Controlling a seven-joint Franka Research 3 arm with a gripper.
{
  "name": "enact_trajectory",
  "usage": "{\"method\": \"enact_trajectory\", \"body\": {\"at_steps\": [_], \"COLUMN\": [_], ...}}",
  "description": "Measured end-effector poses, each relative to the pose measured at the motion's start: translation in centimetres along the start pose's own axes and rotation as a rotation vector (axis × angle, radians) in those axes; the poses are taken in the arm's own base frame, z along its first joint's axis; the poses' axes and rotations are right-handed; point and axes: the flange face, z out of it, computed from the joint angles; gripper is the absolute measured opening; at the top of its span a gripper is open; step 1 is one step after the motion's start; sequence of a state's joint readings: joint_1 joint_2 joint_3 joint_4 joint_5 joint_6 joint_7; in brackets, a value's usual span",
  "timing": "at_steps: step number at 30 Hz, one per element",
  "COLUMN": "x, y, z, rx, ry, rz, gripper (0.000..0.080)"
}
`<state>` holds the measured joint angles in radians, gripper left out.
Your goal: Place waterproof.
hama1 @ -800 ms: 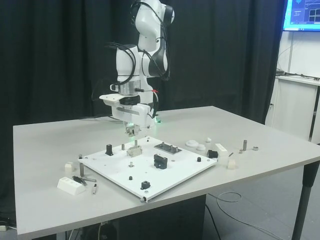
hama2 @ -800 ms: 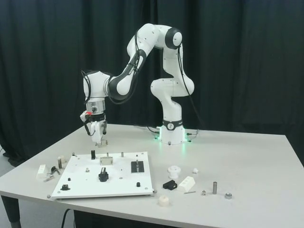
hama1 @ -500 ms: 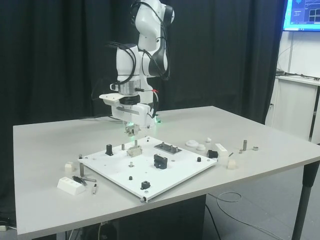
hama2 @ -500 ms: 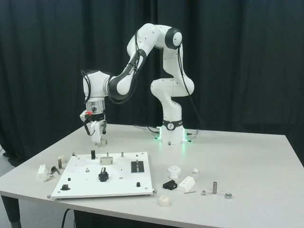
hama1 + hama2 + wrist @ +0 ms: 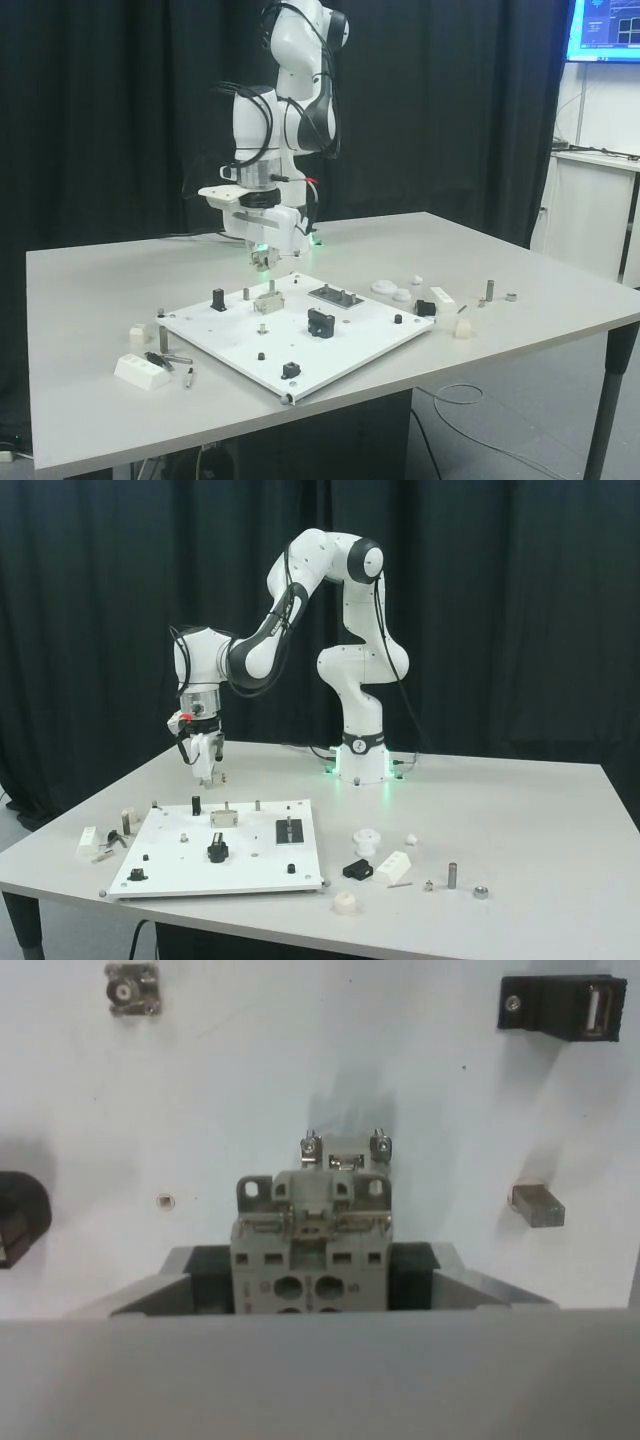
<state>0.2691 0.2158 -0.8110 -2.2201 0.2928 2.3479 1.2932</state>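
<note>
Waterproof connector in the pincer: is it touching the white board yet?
Apart. The first room view shows the pincer holding the waterproof connector above the white board, with clear space beneath it.

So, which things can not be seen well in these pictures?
- Gripper: fingertips too small in both room views; wrist view shows only the connector between them.
- Connector's lower part: wrist view, hidden by the blurred grey camera housing.
- Black part: wrist view, cut off by the edge.
- Small parts beside the board: too small to identify.

No readable text — none anywhere.
</note>
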Motion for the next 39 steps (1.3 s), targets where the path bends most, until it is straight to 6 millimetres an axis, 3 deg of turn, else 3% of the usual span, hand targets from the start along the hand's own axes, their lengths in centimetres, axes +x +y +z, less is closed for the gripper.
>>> {"method": "enact_trajectory", "body": {"at_steps": [11, 19, 28, 39], "x": [-0.3, -2.5, -8.8, -19.6], "y": [0.0, 0.1, 0.5, 2.5], "z": [-0.3, -0.6, -0.4, 0.4], "rx": [-0.004, 0.002, -0.001, 0.002], "ry": [0.012, -0.004, -0.025, -0.041], "rz": [-0.062, -0.228, -0.423, -0.705], "gripper": [0.0314, 0.0314, 0.0314, 0.0314]}}
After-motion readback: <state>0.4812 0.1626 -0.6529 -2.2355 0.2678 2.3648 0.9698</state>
